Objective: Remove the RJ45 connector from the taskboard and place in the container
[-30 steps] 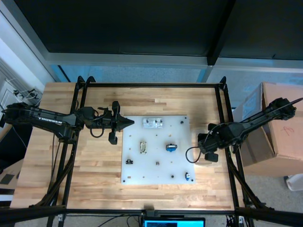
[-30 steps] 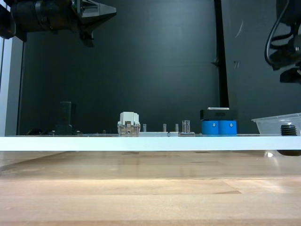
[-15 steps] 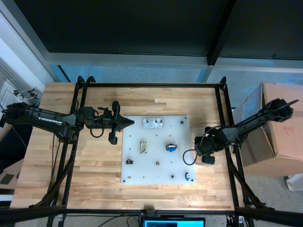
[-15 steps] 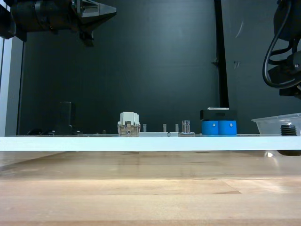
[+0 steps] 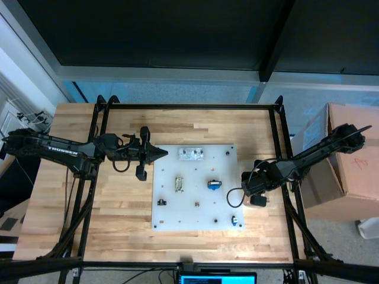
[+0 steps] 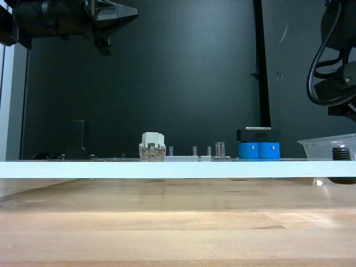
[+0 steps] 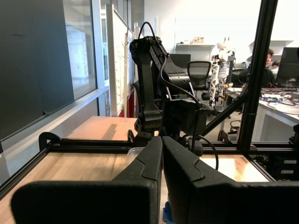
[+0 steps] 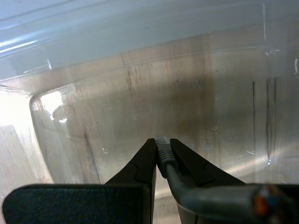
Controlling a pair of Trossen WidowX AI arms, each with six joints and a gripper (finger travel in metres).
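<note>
My right gripper (image 8: 160,142) is shut on the RJ45 connector (image 8: 162,139), a small clear plug with a grey cable (image 8: 169,174) trailing back between the fingers. It hangs over the floor of the clear plastic container (image 8: 140,93), clear of it. From above, the right gripper (image 5: 253,192) sits over the container (image 5: 259,203), just right of the white taskboard (image 5: 177,210). My left gripper (image 5: 163,153) is shut and holds nothing. It hovers high off the board's far left corner, also seen from table height as the left gripper (image 6: 131,10) and in its wrist view (image 7: 161,140).
The board carries a grey connector (image 5: 179,184), a blue part (image 5: 214,184), a silver block (image 5: 193,154) and small black and blue fittings. A black bolt (image 6: 340,153) lies in the container (image 6: 328,146). A cardboard box (image 5: 349,160) stands off the table's right side. Black frame rails ring the table.
The right arm has moved left and nearer, and a little lower, with the RJ45 connector still in its fingers. The left arm has not moved.
</note>
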